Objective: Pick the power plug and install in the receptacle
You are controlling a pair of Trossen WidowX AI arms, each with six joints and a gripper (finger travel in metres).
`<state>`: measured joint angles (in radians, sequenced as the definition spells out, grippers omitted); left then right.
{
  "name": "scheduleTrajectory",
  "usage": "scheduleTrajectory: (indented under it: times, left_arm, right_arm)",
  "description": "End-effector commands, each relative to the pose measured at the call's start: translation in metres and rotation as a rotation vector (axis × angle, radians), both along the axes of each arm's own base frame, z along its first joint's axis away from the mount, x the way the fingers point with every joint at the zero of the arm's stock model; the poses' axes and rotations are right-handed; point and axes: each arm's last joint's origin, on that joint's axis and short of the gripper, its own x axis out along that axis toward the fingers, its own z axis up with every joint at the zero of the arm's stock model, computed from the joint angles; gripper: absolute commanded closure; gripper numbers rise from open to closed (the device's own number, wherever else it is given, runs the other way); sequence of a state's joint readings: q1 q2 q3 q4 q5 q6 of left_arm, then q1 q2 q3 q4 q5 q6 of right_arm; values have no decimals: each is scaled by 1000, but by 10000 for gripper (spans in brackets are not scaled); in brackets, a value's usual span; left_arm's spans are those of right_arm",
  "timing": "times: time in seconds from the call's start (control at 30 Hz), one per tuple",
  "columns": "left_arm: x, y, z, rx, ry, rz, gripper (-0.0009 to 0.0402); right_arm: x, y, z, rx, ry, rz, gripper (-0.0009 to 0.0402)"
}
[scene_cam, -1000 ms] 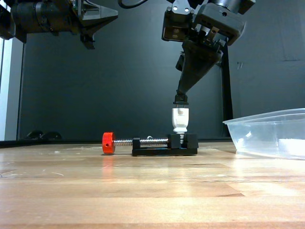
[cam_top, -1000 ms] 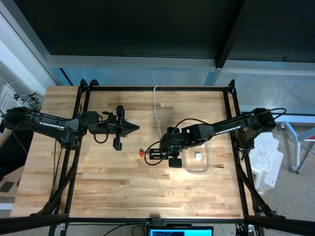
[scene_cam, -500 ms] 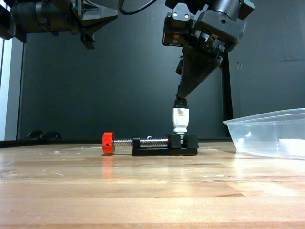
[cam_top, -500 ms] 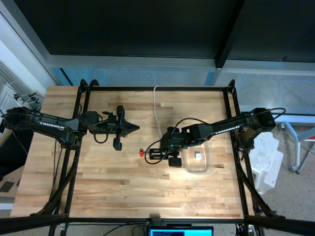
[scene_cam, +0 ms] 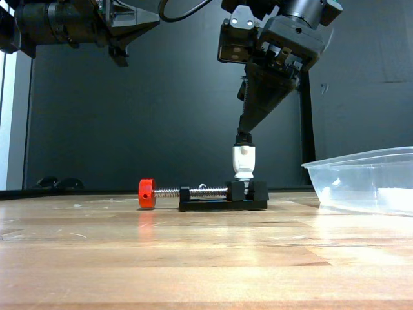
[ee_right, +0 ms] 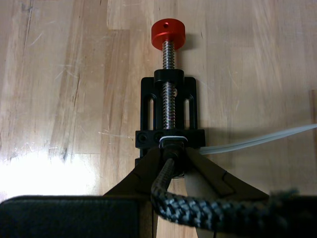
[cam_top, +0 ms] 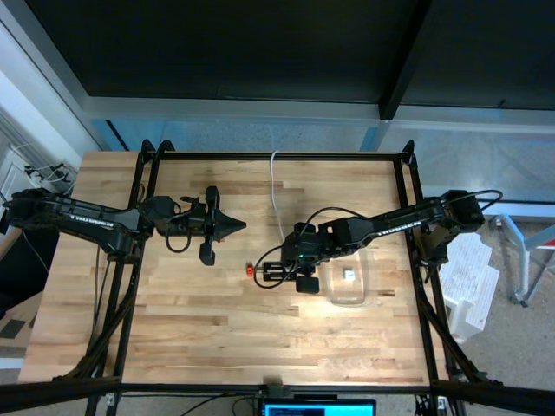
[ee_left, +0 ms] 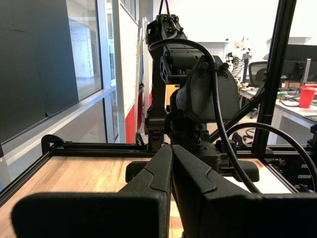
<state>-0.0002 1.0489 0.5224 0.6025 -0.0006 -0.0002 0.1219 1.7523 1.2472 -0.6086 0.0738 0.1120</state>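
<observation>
The power plug [scene_cam: 243, 137] sat pinched in my right gripper [scene_cam: 244, 133]. Its body touched the top of the receptacle [scene_cam: 243, 161], which stood upright in the black vise [scene_cam: 222, 196] near the middle of the table. From table height I saw no gap between the black plug and the white socket, but I could not tell whether the prongs were fully home. I judged this to be the seating step, close to the end of the task.

To do it well I needed to press straight down along the receptacle's axis, with the plug square to the socket face. My fingers came in at a tilt from the right, so any sideways push could rock the receptacle in the vise. Only with the plug bottomed out should I let go and lift straight up.

The plug's braided cable [ee_right: 183, 201] ran back along my fingers and might tug the plug on release. The receptacle's white cord [cam_top: 276, 195] led off toward the far edge. The orange-red knob [scene_cam: 147, 193] stuck out to the left of the vise. The clear tray [scene_cam: 368, 177], with a pale cube [cam_top: 348, 275] in it, lay just to the right. Neither blocked the push. My left gripper [cam_top: 232, 225] hung well apart to the left, high over the table, its fingers closed on nothing.
</observation>
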Motion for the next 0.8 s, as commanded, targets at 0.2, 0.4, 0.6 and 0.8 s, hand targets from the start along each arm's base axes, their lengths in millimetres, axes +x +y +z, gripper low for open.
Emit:
scheduleTrajectory:
  times: [0.2,0.4,0.6,0.8]
  left_arm:
    - [0,0,0,0,-1,0,393]
    - [0,0,0,0,0,0,393]
    - [0,0,0,0,0,0,393]
    - [0,0,0,0,-1,0,393]
  right_arm:
    - [2,-1,6,-11,-6,14,336]
    - [1,-1,12,-11,-16,14,299]
    - [-3,-1,22,-8,-39,14,268]
    - [-9,-1,35,-1,-74,13,250]
